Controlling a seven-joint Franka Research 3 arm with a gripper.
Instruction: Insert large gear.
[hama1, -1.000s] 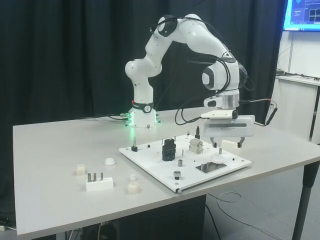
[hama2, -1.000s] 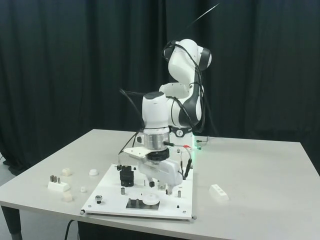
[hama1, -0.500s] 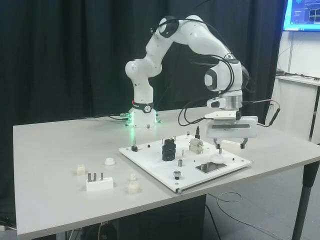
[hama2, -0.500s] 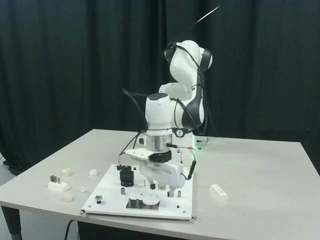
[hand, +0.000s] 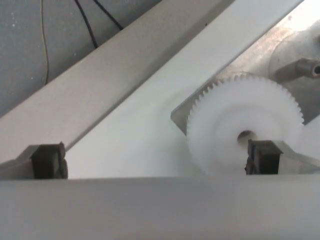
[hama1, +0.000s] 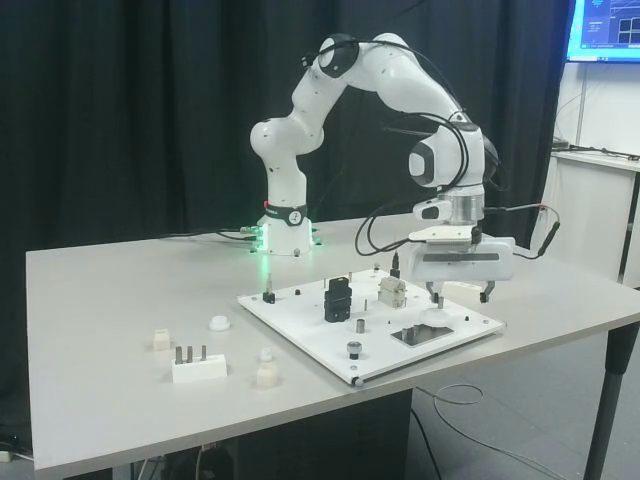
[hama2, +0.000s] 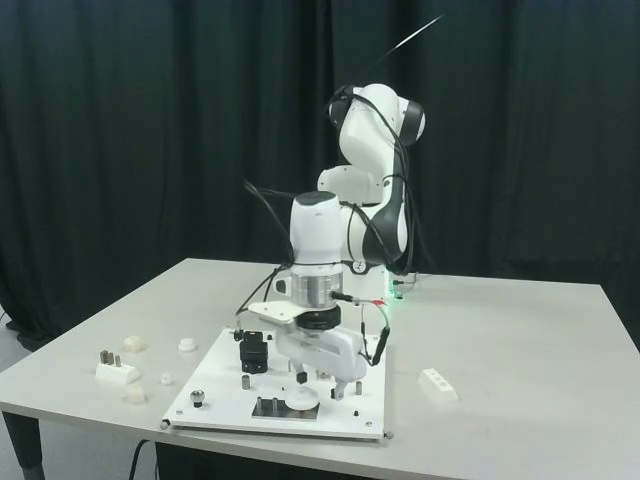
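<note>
The large white gear (hand: 245, 132) sits flat on a peg of the grey metal plate (hand: 280, 40), which is set in the white board (hama1: 300, 318). From the room views the gear (hama1: 435, 316) (hama2: 300, 401) is near the board's front corner. My gripper (hand: 155, 160) hangs open just above it, jaws spread wide. One black fingertip (hand: 262, 157) is over the gear near its hub. The other fingertip (hand: 47, 161) is out beyond the board's edge. Nothing is held by the gripper (hama1: 460, 292) (hama2: 320, 386).
The board also carries a black block (hama1: 338, 298), a small grey-white block (hama1: 390, 292) and short pegs (hama1: 352, 349). Loose white parts (hama1: 198, 368) (hama1: 264, 372) lie on the grey table beside it. A white block (hama2: 438, 384) rests on the other side.
The open gripper has sunk a little toward the board and shifted slightly sideways over the gear. The gear has stayed on its peg.
</note>
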